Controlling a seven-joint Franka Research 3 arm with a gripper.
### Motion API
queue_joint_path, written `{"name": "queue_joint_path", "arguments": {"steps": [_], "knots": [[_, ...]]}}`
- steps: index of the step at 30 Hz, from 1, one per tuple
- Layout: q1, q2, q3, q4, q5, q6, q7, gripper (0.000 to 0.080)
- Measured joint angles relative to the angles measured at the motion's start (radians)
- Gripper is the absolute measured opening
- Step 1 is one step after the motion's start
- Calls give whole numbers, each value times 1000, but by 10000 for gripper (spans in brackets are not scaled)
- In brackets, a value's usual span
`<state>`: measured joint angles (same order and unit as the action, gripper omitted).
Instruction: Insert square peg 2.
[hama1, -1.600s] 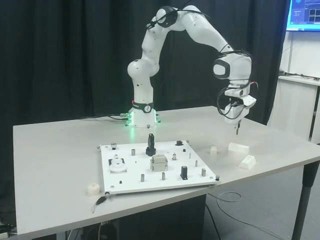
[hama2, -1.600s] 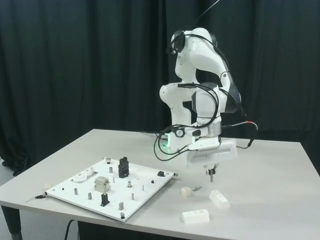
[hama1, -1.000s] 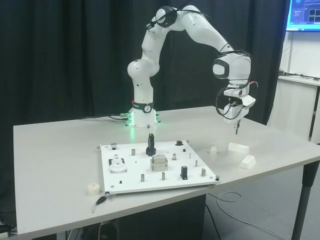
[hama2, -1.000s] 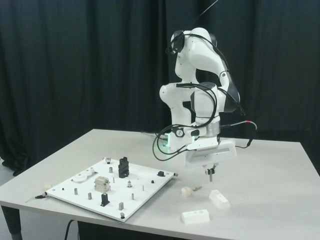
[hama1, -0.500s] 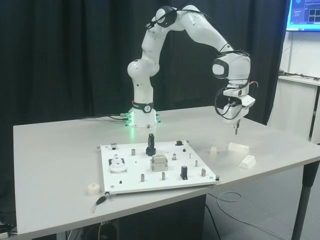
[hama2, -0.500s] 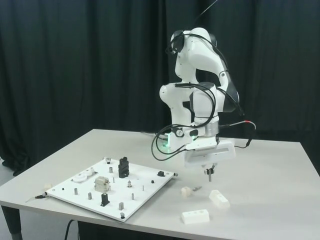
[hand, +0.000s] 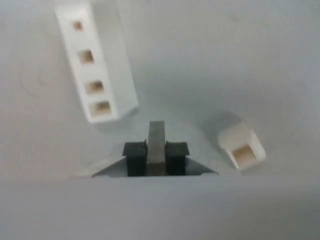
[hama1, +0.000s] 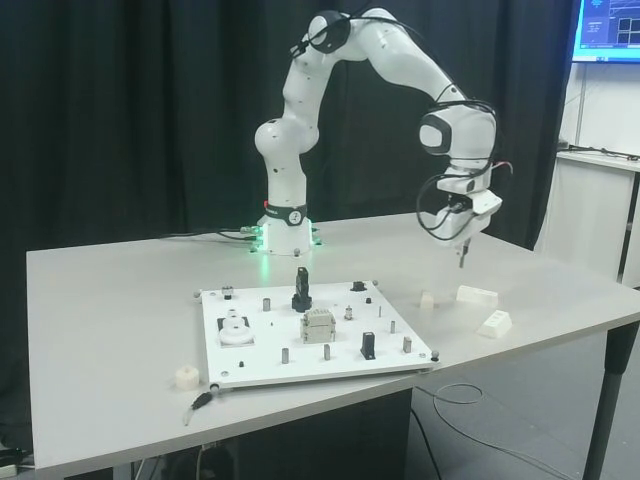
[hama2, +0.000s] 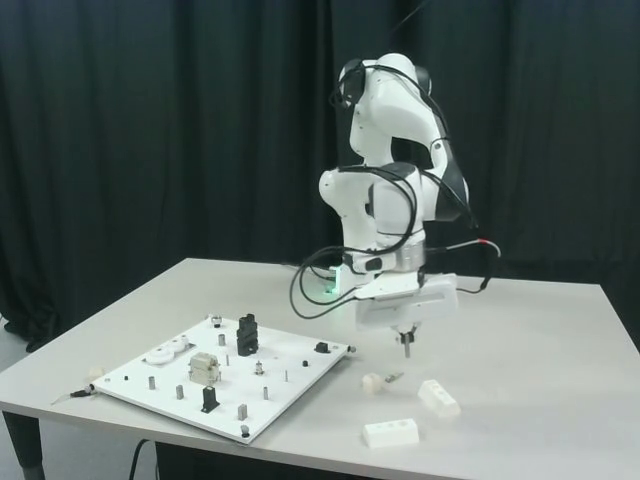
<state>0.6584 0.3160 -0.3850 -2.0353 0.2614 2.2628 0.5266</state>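
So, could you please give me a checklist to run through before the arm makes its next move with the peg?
1. Peg held: ok. The jaws of the gripper are shut on the square peg, which sticks out past them.
2. Peg off the surface: ok. The gripper hangs above the grey table.
3. Holes free: ok. Nothing sticks out of the four square holes in the four-hole block.
4. Peg above a hole: not ok. It is beside that block, not over any hole.
5. Right hole for this peg: cannot tell.
6. Single-hole block out of the way: ok. It lies apart from the four-hole block.
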Motion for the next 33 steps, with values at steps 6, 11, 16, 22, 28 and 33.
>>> {"name": "queue_joint_path", "arguments": {"steps": [6,11,16,22,28,33], "knots": [[-4,-35,-58,-17,0,-90,31,75],[-14,-79,-112,-52,-12,-143,33,75],[-28,-138,-164,-104,-42,-165,39,75],[-52,-217,-218,-175,-82,-169,66,75],[-85,-281,-257,-235,-129,-156,135,75],[-120,-310,-283,-279,-182,-104,257,75]]}}
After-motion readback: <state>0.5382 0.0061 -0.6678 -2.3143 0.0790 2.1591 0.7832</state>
